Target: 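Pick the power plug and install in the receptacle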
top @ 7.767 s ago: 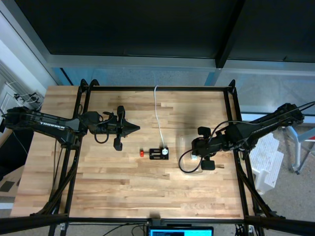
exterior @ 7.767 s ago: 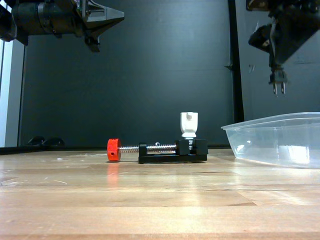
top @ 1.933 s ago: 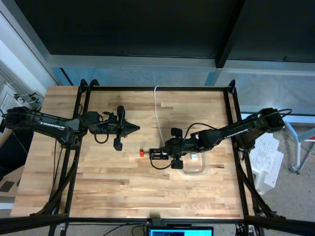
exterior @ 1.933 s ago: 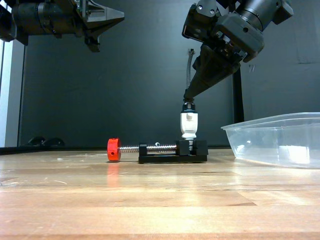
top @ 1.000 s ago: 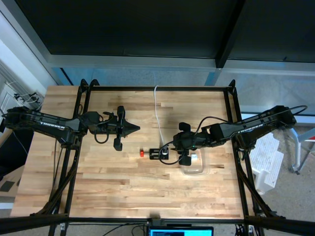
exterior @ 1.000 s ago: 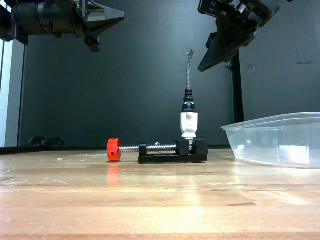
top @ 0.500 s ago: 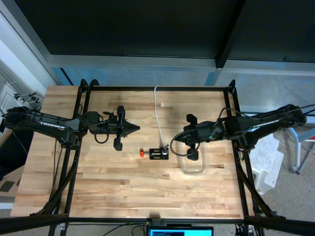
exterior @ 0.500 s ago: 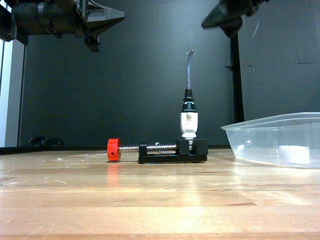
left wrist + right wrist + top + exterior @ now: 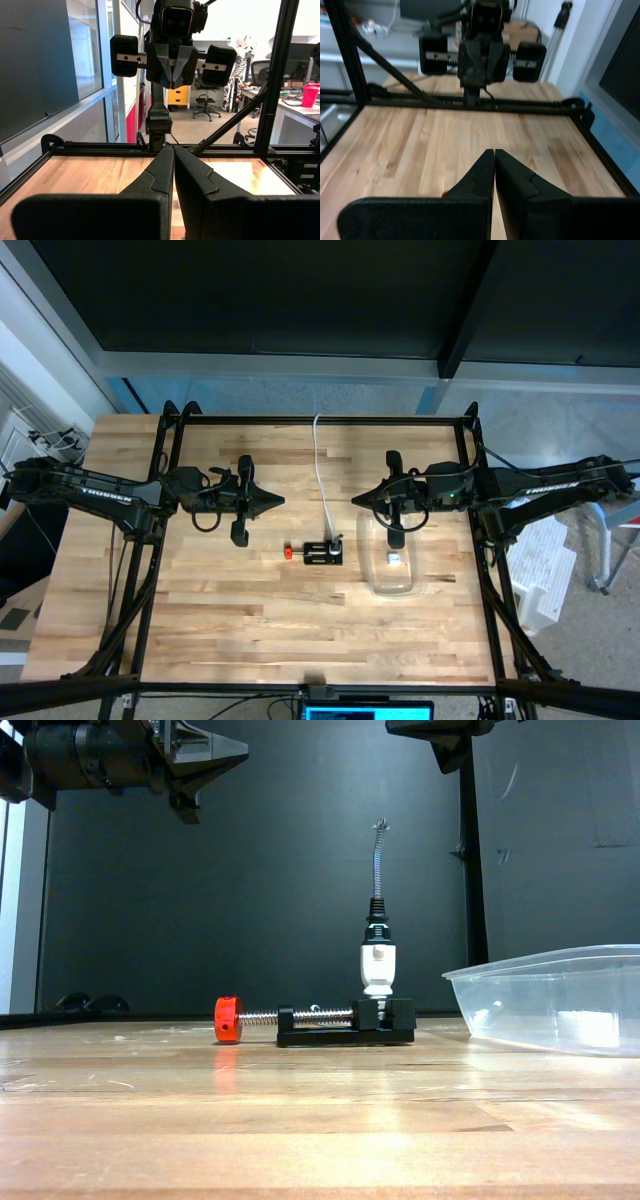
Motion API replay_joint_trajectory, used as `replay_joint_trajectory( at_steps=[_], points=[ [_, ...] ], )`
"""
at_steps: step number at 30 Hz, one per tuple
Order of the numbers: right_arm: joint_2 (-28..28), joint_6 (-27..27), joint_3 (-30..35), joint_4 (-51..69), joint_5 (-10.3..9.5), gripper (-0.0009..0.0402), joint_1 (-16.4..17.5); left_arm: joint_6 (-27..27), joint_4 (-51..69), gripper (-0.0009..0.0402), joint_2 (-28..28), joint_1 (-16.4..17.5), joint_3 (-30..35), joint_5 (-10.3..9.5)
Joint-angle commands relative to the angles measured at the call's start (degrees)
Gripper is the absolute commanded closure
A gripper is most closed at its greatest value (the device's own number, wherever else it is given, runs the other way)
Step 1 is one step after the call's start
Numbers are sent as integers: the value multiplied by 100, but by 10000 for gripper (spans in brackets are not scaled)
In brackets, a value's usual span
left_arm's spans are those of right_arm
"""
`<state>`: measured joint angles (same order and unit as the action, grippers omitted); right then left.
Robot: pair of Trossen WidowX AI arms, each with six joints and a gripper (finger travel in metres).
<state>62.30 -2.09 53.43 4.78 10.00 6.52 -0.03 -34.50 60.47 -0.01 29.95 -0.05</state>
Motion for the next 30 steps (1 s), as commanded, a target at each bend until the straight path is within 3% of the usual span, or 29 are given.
replay_joint_trajectory(
  at_steps=[1, 10, 14, 22, 25, 30],
  points=[
    [-105, 20, -332, -557, -385, 393, -149, 2, -2, 393, 0, 0, 0, 2],
    [-363, 31, -1189, -1825, -428, 393, -271, 2, -2, 393, 0, 2, 0, 2],
    [-402, 203, -1508, -2293, -719, 393, -374, 2, -2, 393, 2, 2, 0, 2],
    [-404, 223, -1845, -2780, -710, 393, -457, 2, -2, 393, 2, 0, 0, 2],
    [-404, 221, -1873, -2859, -852, 393, -457, 2, -2, 393, 0, 0, 0, 2],
    [-404, 177, -1873, -2870, -850, 393, -538, 2, -2, 393, 2, 2, 0, 2]
  ],
)
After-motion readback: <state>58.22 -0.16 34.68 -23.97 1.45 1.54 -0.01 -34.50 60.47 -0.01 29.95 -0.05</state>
